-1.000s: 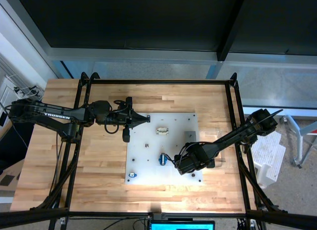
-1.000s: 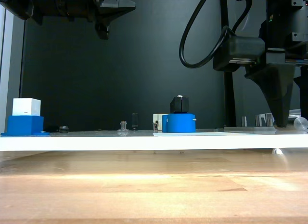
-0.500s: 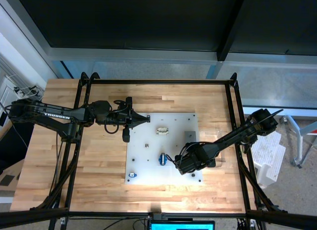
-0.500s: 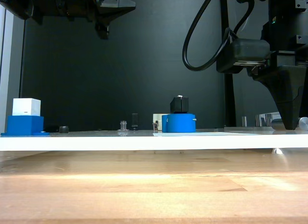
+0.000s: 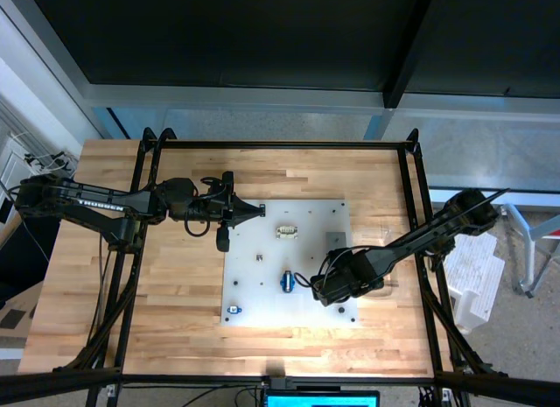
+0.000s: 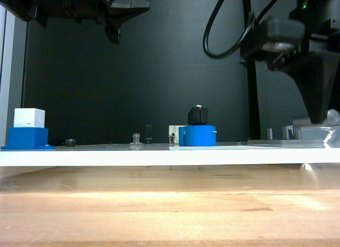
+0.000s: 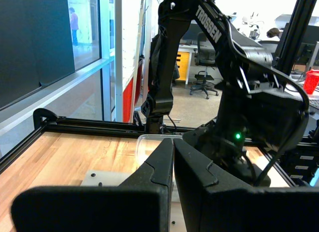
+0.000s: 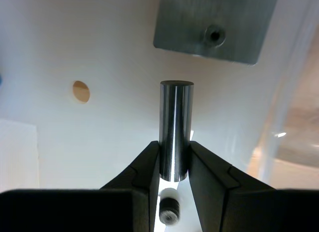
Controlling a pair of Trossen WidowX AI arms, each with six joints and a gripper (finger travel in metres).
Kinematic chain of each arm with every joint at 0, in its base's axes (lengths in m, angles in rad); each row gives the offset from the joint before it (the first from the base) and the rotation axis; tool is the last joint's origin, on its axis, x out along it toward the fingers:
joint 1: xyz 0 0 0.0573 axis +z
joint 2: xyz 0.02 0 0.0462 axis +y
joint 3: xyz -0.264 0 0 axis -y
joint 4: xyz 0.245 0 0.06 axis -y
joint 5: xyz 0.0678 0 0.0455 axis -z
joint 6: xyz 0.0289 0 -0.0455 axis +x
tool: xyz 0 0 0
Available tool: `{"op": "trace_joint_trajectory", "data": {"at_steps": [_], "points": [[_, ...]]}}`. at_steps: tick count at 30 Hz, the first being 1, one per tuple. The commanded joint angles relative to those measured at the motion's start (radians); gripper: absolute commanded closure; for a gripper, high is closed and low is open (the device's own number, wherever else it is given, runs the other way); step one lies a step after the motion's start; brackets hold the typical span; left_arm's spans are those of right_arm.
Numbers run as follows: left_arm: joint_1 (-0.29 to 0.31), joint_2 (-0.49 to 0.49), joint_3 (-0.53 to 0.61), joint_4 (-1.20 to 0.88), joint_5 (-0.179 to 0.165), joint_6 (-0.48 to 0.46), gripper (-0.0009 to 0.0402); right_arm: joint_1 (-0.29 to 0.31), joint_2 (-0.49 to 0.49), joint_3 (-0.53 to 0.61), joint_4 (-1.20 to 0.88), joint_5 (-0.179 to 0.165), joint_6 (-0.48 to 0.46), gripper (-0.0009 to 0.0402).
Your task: Pick the 16mm cylinder and install on the taskboard
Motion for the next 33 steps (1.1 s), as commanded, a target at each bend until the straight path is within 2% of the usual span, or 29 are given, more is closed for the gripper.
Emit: {"op": "trace_joint_trajectory", "data": {"at_steps": [1,5,10,13,16,18,21,26,27,29,33], "points": [[0.0,0.0,0.0,0.0,0.0,0.0,0.0393,-0.005,-0.037,0.001,-0.034,0.003,-0.129,0.038],[0.0,0.0,0.0,0.0,0.0,0.0,0.0393,-0.021,-0.092,0.001,-0.06,0.003,-0.336,0.038],[0.0,0.0,0.0,0.0,0.0,0.0,0.0393,-0.062,-0.154,0.001,-0.058,-0.008,-0.643,0.038],[0.0,0.0,0.0,0.0,0.0,0.0,0.0393,-0.1,-0.176,0.001,-0.059,-0.067,-0.821,0.038],[0.0,0.0,0.0,0.0,0.0,0.0,0.0393,-0.151,-0.194,0.001,-0.06,-0.129,-0.941,0.038],[0.0,0.0,0.0,0.0,0.0,0.0,0.0393,-0.185,-0.203,0.001,-0.06,-0.148,-1.009,0.038],[0.0,0.0,0.0,0.0,0.0,0.0,0.0393,-0.231,-0.208,0.007,-0.074,-0.154,-1.114,0.038],[0.0,0.0,0.0,0.0,0.0,0.0,0.0393,-0.289,-0.203,0.066,-0.134,-0.144,-1.275,0.038],[0.0,0.0,0.0,0.0,0.0,0.0,0.0393,-0.296,-0.203,0.081,-0.141,-0.138,-1.314,0.038],[0.0,0.0,0.0,0.0,0.0,0.0,0.0393,-0.308,-0.203,0.114,-0.157,-0.098,-1.357,0.038],[0.0,0.0,0.0,0.0,0.0,0.0,0.0393,-0.338,-0.203,0.183,-0.18,-0.095,-1.437,0.038]]}}
